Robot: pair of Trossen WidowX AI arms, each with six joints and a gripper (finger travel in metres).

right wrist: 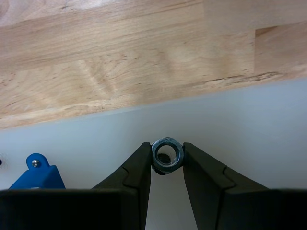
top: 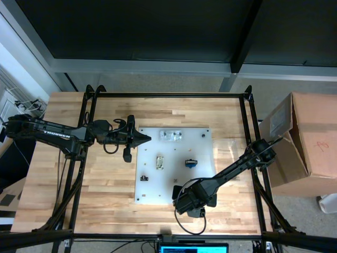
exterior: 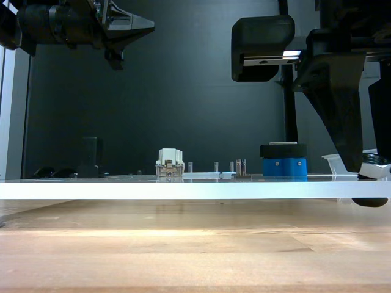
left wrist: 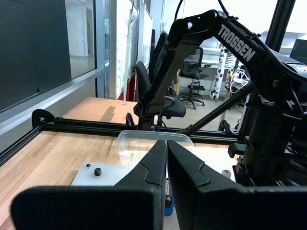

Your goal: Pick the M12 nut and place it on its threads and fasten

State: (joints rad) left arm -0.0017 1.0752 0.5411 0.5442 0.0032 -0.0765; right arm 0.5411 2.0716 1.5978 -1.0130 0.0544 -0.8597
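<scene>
- Right hand (right wrist: 167, 158) grips the nut (right wrist: 179, 155) level over the board (right wrist: 240, 124), for threading; on its stud? We can't tell.
- Left hand (top: 146, 138), closed, hangs high above the board's left edge.

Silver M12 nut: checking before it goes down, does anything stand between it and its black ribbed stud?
Nothing visible does. The small silver nut is held by the right gripper over the white board's near right edge; something dark shows through its hole, perhaps the stud. The left gripper hangs shut at the board's far left.

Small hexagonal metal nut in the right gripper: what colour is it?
Silver nut; shows best in the right wrist view.
</scene>
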